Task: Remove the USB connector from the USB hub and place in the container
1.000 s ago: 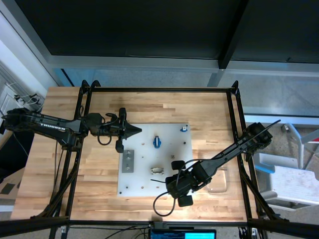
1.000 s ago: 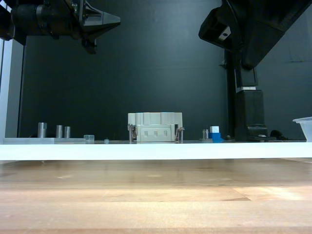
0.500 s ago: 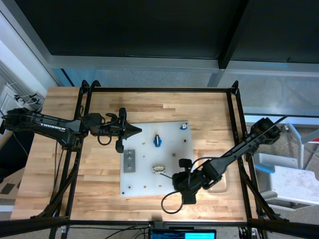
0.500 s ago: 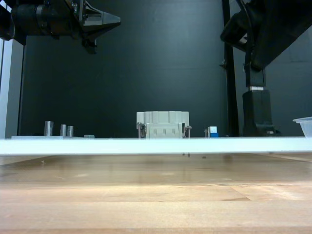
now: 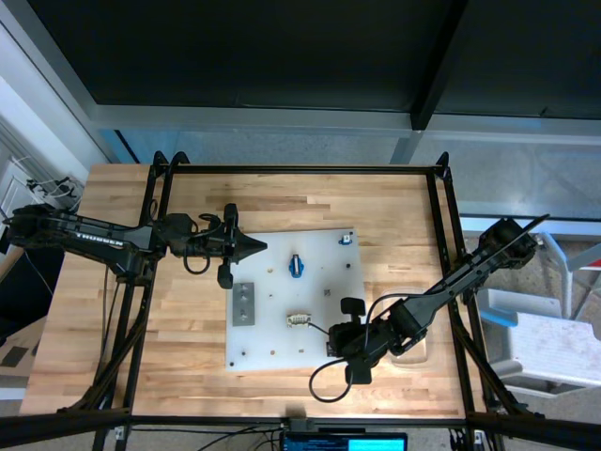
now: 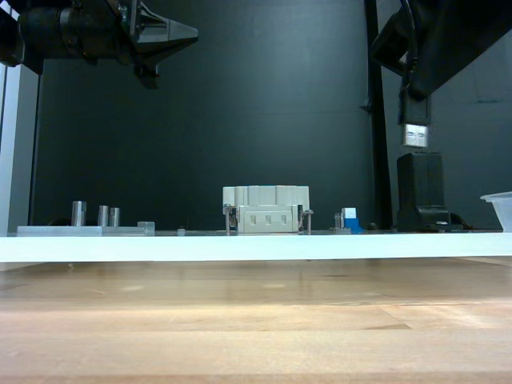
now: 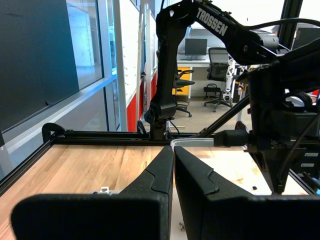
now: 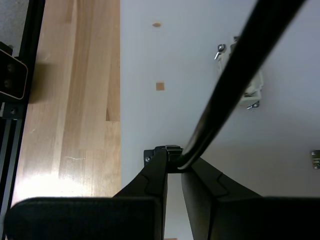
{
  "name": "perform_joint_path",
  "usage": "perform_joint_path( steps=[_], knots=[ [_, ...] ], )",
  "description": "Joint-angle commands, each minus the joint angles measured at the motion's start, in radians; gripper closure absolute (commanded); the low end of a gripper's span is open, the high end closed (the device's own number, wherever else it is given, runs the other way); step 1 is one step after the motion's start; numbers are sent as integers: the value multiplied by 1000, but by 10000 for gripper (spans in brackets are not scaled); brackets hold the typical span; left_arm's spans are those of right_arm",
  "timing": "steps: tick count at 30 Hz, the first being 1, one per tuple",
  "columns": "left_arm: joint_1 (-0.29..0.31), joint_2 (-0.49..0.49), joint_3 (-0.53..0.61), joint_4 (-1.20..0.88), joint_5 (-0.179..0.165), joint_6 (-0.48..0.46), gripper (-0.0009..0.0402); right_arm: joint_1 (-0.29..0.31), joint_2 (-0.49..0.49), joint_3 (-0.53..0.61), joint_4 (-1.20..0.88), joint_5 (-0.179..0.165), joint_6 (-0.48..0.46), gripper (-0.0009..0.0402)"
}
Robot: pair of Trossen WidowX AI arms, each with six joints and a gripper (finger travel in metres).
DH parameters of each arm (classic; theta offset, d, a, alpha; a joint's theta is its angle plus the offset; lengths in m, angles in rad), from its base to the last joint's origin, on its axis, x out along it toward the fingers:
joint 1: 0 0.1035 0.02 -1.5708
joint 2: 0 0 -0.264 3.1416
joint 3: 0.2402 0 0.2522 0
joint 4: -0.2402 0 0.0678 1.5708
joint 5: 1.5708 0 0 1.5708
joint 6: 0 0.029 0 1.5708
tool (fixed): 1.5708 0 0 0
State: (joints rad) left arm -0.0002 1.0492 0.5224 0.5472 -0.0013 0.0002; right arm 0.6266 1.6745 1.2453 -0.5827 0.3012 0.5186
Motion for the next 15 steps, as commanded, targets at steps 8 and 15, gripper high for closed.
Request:
perform_joint_path(
  steps=[8, 15],
  knots=[
    [0, 0, 0, 0, 0, 0, 392, 5, -81, 0, -116, -45, 54, 393],
    [0, 0, 0, 0, 0, 0, 392, 23, -148, 0, -218, -84, 77, 393]
  ],
)
